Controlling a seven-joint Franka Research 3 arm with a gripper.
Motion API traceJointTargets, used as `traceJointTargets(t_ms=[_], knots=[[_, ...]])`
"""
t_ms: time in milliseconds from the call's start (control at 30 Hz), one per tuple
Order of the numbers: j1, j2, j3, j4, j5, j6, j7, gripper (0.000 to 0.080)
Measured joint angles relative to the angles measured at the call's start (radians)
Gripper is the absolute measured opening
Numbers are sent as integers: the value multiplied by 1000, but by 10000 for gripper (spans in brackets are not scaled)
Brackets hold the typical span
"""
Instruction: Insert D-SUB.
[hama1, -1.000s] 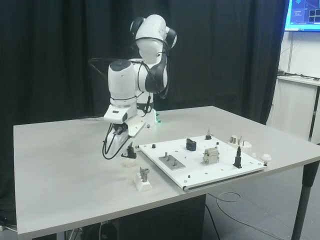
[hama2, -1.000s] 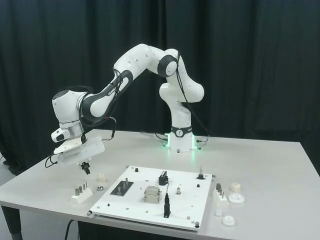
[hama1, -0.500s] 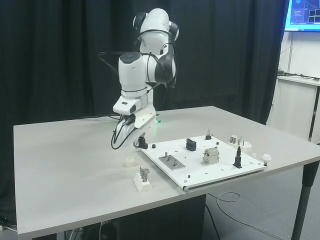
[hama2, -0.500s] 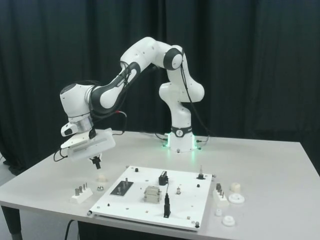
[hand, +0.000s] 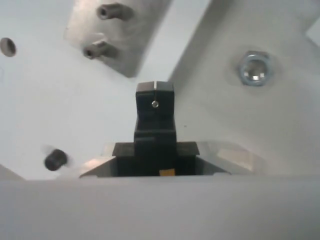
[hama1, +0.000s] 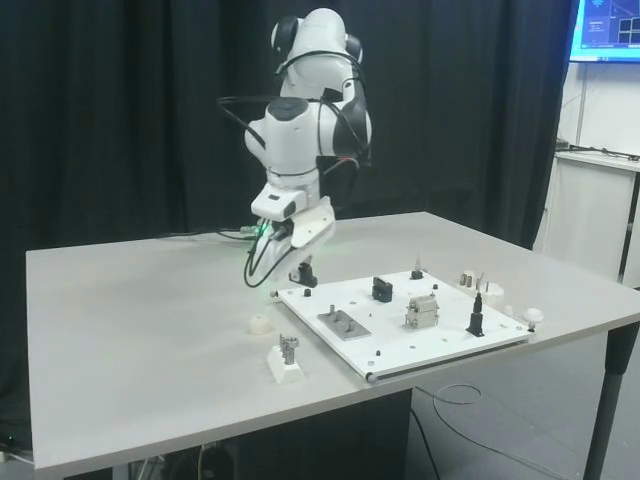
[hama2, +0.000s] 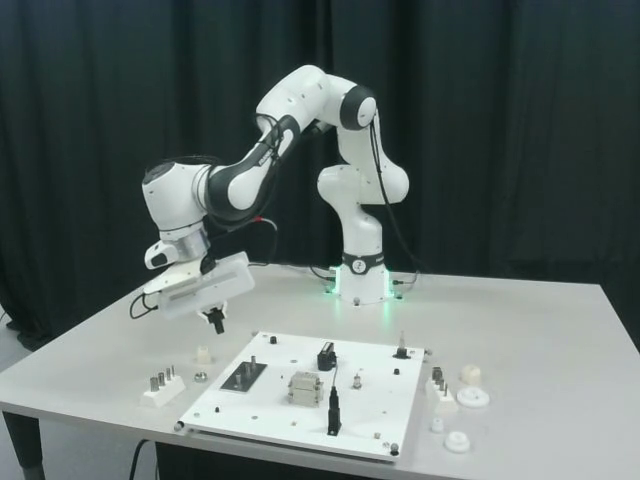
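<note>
Gripping the small black D-SUB plug (hand: 155, 117), the end effector (hand: 155, 150) is held above the white assembly board (hama1: 400, 330); socket alignment is required next.

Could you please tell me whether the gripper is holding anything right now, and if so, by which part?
Yes: the gripper holds a small black connector part, clamped at its upper end, with the lower end protruding.
</note>
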Motion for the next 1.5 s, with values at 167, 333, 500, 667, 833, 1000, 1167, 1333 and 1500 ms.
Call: traceJointTargets(t_ms=[167,333,500,667,833,1000,1167,1333,1500], knots=[[26,-12,0,-25,-10,2,69,153],[49,-23,0,-52,-10,10,211,153],[78,-43,0,-87,-10,22,256,153],[112,-76,1,-136,-10,47,296,153],[150,-119,1,-196,-10,91,324,153],[187,-166,1,-260,-11,146,359,153],[224,-212,1,-323,-16,208,397,153],[264,-256,1,-382,-29,269,464,153],[304,-289,1,-420,-54,303,547,153]])
